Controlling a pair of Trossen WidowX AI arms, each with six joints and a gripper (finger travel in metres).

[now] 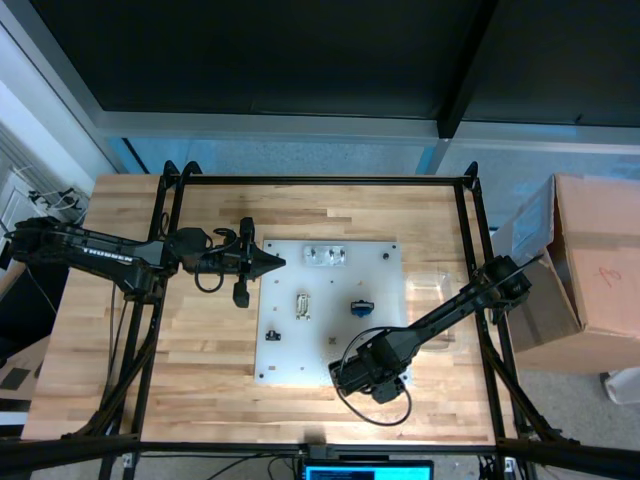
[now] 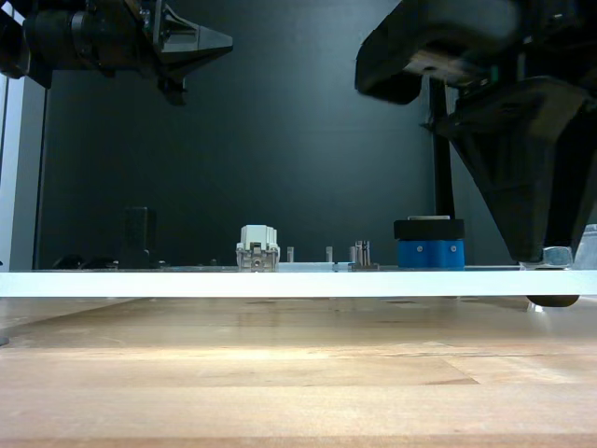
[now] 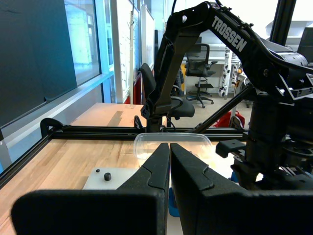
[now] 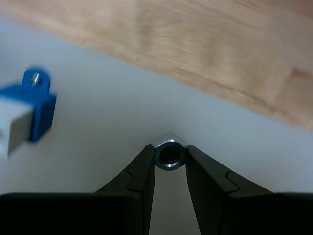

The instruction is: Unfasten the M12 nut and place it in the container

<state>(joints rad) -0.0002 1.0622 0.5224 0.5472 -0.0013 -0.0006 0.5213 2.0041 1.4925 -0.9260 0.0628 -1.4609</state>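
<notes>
The small silver nut (image 4: 169, 154) sits between the fingers of my right gripper (image 4: 169, 161), which is shut on its flats. In the low view the nut (image 2: 557, 254) is just above the white board (image 2: 280, 280) at its near right edge, with the right gripper (image 2: 541, 250) pointing down onto it. No ribs show beneath it, so it appears run down on its stud. From above, the right gripper (image 1: 372, 375) hides the nut. My left gripper (image 1: 270, 262) hangs shut and empty, high over the board's left edge. The clear container (image 1: 430, 283) lies right of the board and looks empty.
A blue block (image 1: 361, 307) with a black cap stands mid-board, close to the right arm. A white connector (image 1: 302, 305) and a silver post (image 2: 361, 252) are also on the board. The black frame (image 1: 320, 181) rings the table, and a cardboard box (image 1: 585, 270) stands beyond it.
</notes>
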